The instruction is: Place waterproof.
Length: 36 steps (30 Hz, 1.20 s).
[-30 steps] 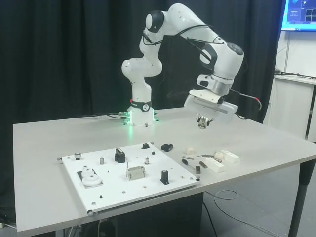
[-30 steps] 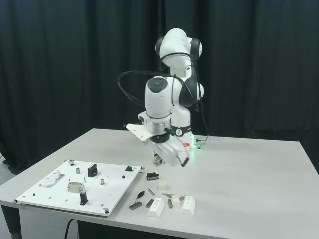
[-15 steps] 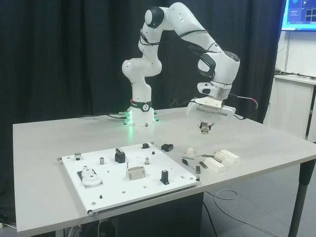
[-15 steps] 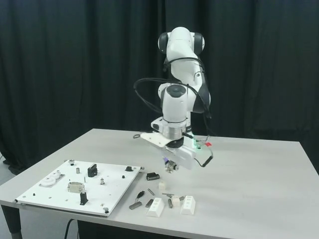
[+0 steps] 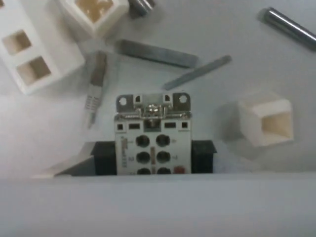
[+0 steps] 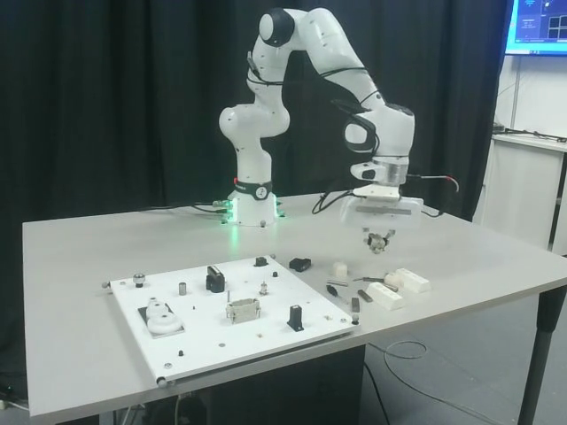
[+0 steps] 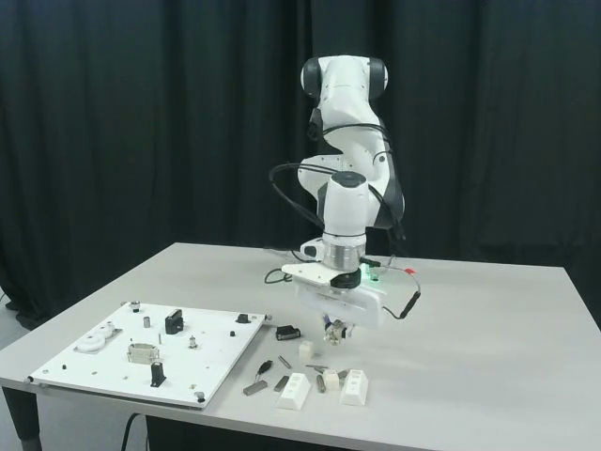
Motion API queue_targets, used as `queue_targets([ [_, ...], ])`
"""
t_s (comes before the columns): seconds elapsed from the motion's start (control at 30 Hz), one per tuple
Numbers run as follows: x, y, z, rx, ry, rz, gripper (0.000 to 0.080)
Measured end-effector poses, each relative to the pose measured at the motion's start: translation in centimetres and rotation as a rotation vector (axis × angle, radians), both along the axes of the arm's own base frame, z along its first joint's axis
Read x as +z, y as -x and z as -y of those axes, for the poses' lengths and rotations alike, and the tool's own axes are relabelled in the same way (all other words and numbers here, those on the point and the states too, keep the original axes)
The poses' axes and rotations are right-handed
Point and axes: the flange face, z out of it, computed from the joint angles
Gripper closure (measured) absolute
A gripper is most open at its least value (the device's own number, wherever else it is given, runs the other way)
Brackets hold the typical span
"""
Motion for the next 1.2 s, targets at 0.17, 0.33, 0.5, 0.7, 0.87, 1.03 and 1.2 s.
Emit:
queue_targets([
  [0.17,-1.2,0.1,-0.1,-0.012,-0.009,0.029,0.049],
  [0.33,-2.5,0.0,-0.2,-0.016,-0.015,0.048,0.049],
  [0.5,-4.1,-0.1,-0.5,-0.014,-0.015,0.046,0.049],
  [0.7,-5.2,-0.3,-1.2,-0.034,-0.015,0.036,0.049],
  [0.87,-5.2,-0.4,-1.6,-0.089,-0.019,0.043,0.049],
  [1.03,-4.9,-0.5,-2.2,-0.071,-0.015,0.041,0.049],
  [1.2,-4.2,-0.8,-2.8,-0.049,-0.001,0.027,0.0259],
])
